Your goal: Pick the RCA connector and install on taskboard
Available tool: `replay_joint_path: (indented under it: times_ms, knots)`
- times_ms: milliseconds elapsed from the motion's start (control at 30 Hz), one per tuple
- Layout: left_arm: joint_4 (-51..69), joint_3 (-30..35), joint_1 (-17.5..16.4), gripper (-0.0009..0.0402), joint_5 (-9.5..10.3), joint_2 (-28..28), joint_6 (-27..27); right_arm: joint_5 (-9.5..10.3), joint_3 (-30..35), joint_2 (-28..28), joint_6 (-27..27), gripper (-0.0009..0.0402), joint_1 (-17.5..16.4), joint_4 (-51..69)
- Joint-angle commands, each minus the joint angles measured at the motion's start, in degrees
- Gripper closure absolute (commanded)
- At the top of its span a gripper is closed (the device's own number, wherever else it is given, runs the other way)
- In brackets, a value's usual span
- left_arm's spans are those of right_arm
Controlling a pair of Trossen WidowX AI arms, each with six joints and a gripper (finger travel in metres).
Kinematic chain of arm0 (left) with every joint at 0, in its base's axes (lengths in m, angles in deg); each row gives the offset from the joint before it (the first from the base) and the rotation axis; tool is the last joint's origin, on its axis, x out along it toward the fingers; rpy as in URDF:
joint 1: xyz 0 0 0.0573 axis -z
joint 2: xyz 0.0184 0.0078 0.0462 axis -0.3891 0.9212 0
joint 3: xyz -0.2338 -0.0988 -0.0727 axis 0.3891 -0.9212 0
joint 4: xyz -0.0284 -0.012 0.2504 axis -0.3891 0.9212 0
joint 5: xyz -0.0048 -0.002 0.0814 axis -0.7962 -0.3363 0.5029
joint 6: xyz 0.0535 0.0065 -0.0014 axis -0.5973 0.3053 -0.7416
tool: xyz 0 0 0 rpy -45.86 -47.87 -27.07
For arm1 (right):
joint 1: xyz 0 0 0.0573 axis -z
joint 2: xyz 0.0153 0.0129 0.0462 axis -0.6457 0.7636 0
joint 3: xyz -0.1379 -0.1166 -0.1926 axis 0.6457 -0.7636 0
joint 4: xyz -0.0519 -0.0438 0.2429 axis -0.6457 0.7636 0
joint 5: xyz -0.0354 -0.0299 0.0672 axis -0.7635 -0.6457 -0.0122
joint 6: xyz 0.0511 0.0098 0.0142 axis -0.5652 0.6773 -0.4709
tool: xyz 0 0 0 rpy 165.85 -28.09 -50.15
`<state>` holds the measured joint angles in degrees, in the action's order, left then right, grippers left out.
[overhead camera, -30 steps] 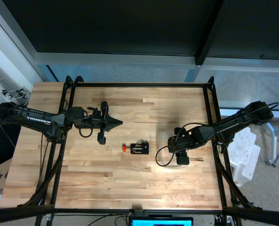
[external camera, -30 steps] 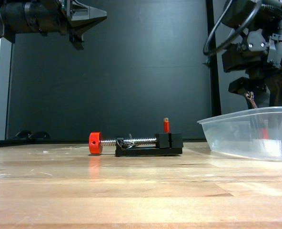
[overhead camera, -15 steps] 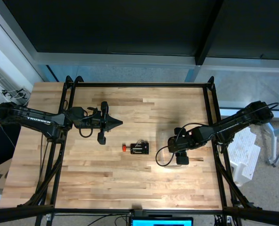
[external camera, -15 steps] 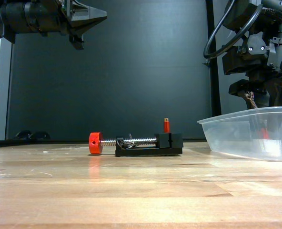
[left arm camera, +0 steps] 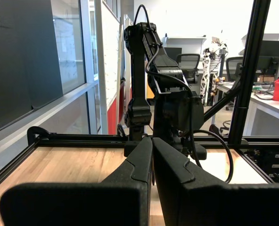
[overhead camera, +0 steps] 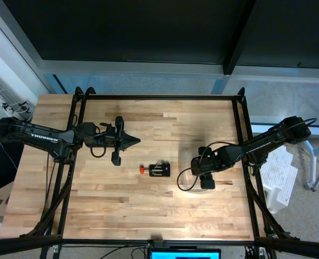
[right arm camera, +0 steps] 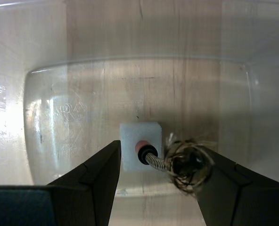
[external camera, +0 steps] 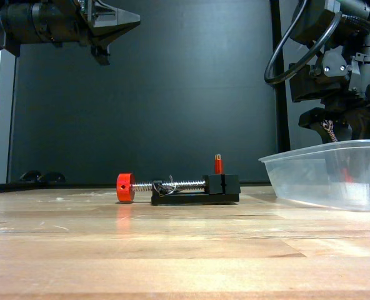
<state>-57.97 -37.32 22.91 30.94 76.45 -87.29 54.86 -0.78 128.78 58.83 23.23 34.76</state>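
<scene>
Right gripper: the right gripper (right arm camera: 161, 149) hangs nose-down over the clear rounded plastic tray (external camera: 297, 178), its two black fingers spread wide apart with nothing between them.
RCA connector: the tiny whitish square piece with a pinkish round centre and a silvery coiled sleeve (right arm camera: 146, 155) lies on the tray floor, under the gap between the fingers and closer to the left finger. A frayed tuft of wire sits just beside it; I can't tell whether it belongs to the connector or to the arm.
Step in hand: from where I stand this looks like the approach to the pick, with no contact made.
Doing it well: I'd shift sideways so the piece is centred in the gap, drop straight down, and close on the firm whitish body, not the springy sleeve or the loose wire. The tray walls are close, so the fingers want to keep away from them.
Tray contents: only that connector and the tuft show inside.
Taskboard: the small black rectangular block with a red-orange knob (overhead camera: 159, 170) rests on the wooden tabletop (overhead camera: 122, 205), apart from the tray, towards the left arm.
Left gripper: the left gripper (overhead camera: 132, 141) is held high over the tabletop, away from the block, fingers pressed together on nothing.
</scene>
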Motion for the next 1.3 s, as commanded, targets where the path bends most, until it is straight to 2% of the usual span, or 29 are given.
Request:
replay_joint_path:
  times_ms: [33,567,1300]
  knots:
    - [0.0,0.0,0.0,0.0393,0.00,0.0,0.0,0.02,0.0,0.0,-0.1,0.0215,0.0,0.0]
    - [0.0,0.0,0.0,0.0393,0.00,0.0,0.0,0.07,0.0,-0.1,0.0,0.0295,0.0,0.1]
    - [0.0,0.0,0.0,0.0393,0.00,0.0,0.0,0.04,0.0,-0.1,0.0,0.0375,0.0,0.3]
